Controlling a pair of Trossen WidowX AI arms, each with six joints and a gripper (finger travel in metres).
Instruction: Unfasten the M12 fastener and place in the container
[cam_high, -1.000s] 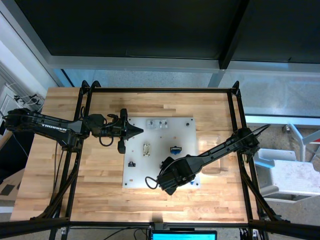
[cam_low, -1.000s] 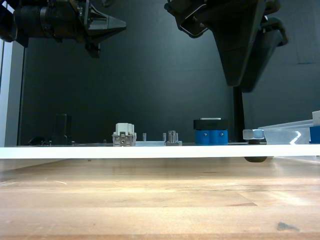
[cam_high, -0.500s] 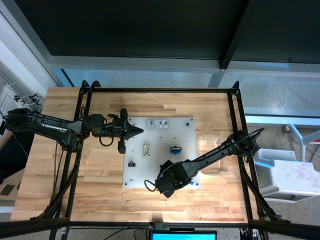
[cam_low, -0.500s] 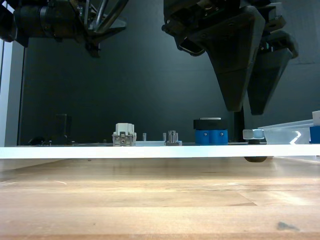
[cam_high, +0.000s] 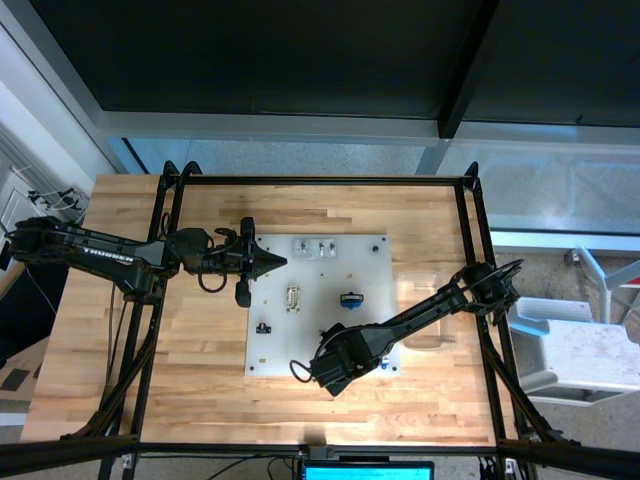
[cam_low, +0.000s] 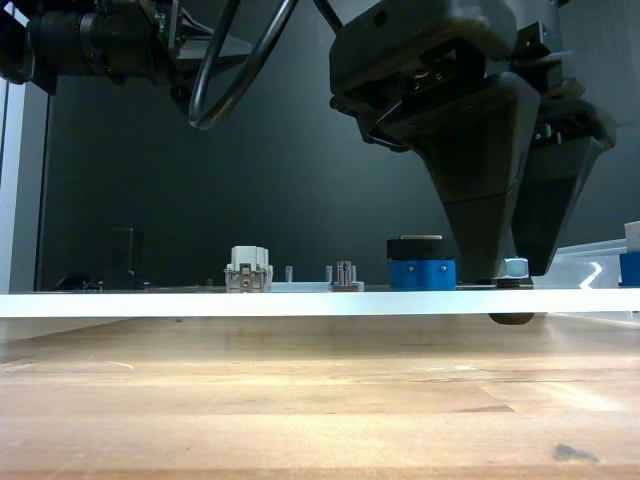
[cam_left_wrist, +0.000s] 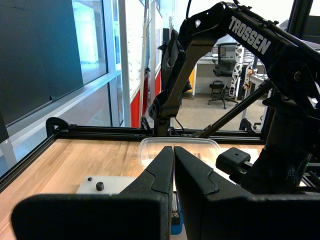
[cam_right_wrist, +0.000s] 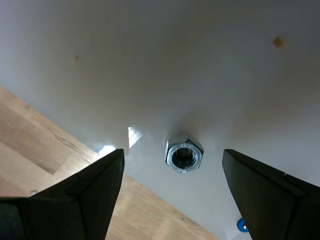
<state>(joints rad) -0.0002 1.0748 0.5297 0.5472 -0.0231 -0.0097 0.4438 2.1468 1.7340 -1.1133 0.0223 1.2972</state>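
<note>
The nut (cam_right_wrist: 184, 151) sits on its stud (cam_low: 511, 284), centred between the spread fingers of my right gripper (cam_right_wrist: 172, 156) — axis upright. My left gripper (cam_left_wrist: 173, 155), fingers pressed together, hovers at the board's (cam_high: 300, 345) far-left edge — well apart.

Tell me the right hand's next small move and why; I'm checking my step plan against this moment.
Probably close the right hand on the nut to grip it for unscrewing. Its open fingers straddle the nut, which sits low near the white board's near edge, apparently on its stud. The left hand is parked, shut, over the board's far left edge.
</note>
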